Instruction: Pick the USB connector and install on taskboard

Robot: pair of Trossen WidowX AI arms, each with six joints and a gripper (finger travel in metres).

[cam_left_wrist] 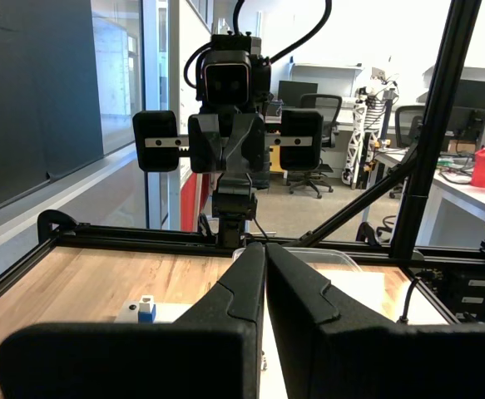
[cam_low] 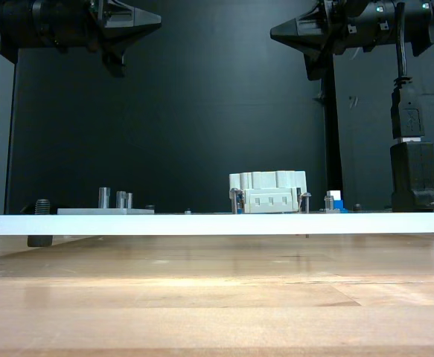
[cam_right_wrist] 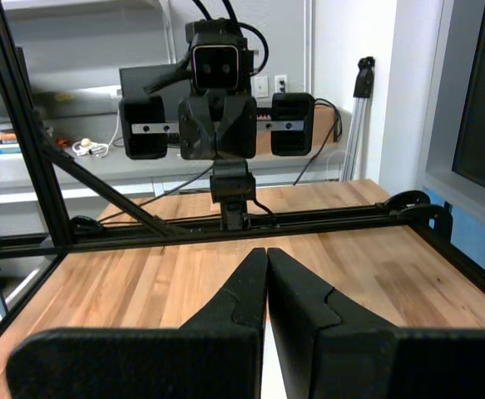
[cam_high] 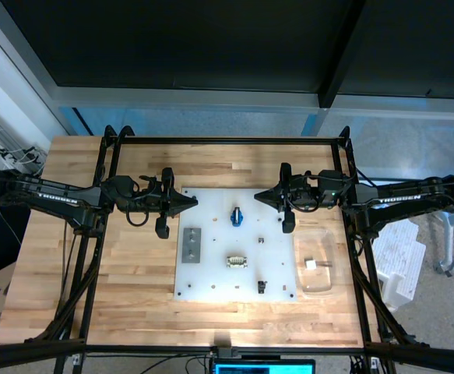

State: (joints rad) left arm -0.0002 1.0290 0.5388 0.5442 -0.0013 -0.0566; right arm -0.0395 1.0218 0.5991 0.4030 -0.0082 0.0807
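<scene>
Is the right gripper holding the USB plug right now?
No, the right gripper hangs shut and empty high over the board, the left gripper likewise opposite, while the USB plug stands alone on the port.

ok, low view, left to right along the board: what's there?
From the left: grey plate with posts → white housing → blue fitting → black port with the USB connector standing in it. Overhead: left gripper shut, above the board's left; right gripper shut, above its right, holding nothing.
</scene>
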